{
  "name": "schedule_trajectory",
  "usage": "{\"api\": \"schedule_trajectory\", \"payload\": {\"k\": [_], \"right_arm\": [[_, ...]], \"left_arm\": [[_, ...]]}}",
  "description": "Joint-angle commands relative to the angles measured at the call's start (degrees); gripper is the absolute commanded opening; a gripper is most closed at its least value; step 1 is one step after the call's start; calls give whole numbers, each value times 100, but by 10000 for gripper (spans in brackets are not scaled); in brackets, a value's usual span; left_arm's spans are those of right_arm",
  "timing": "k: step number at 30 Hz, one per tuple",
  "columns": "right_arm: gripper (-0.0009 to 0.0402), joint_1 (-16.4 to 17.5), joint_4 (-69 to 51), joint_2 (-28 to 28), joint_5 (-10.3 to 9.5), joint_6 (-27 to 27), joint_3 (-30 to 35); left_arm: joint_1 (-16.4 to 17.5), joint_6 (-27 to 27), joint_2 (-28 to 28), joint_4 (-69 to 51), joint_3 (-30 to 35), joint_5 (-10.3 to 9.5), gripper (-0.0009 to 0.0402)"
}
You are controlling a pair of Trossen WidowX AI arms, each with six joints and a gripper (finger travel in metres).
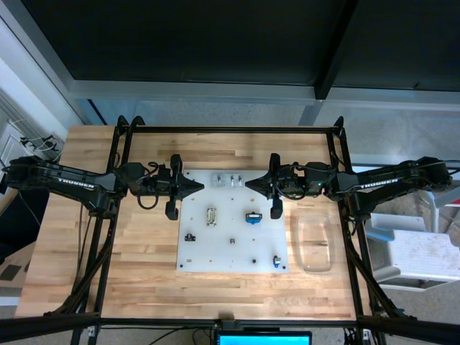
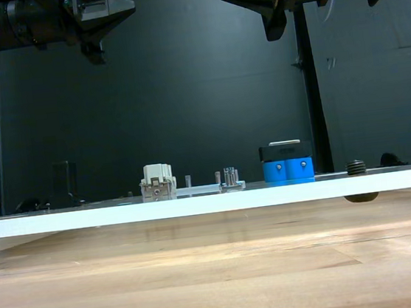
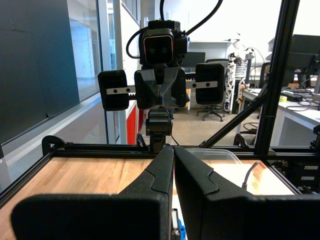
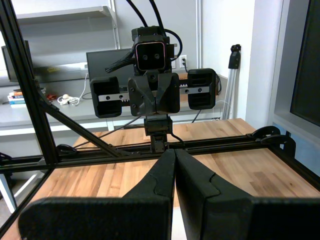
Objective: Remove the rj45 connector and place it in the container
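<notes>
**A:** One thing first: where is the rj45 connector (image 1: 276, 260)?

**B:** It sits on the white board (image 1: 215, 251), at its near right corner. The container (image 1: 315, 244) rests on the table (image 1: 108, 251) just off the board's right edge, close to that plug.

**A:** And the left gripper (image 1: 201, 186)?

**B:** It hangs high over the board's far edge, fingers pressed together on nothing. The right gripper (image 1: 248, 185) faces it above the same far edge, also closed and empty, well apart from the plug.
</notes>
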Motion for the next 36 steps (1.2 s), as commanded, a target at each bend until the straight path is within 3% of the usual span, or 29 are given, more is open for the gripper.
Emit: {"api": "schedule_trajectory", "payload": {"k": [1, 18, 26, 33, 36], "right_arm": [[0, 2, 7, 0, -299, -144, 0], [0, 9, -208, 0, -302, 31, 98], [0, 81, -2476, 0, -302, 15, 955], [0, 341, -4245, 66, -232, 98, 1812], [0, 439, -4924, 140, -81, 175, 2177]], "left_arm": [[0, 0, 0, 0, 2, 0, 1], [2, 0, 0, 0, 2, 0, 1], [2, 0, -2, 0, 2, 0, 1], [2, 0, 0, 0, 2, 0, 1], [2, 0, 0, 0, 2, 0, 1]]}}
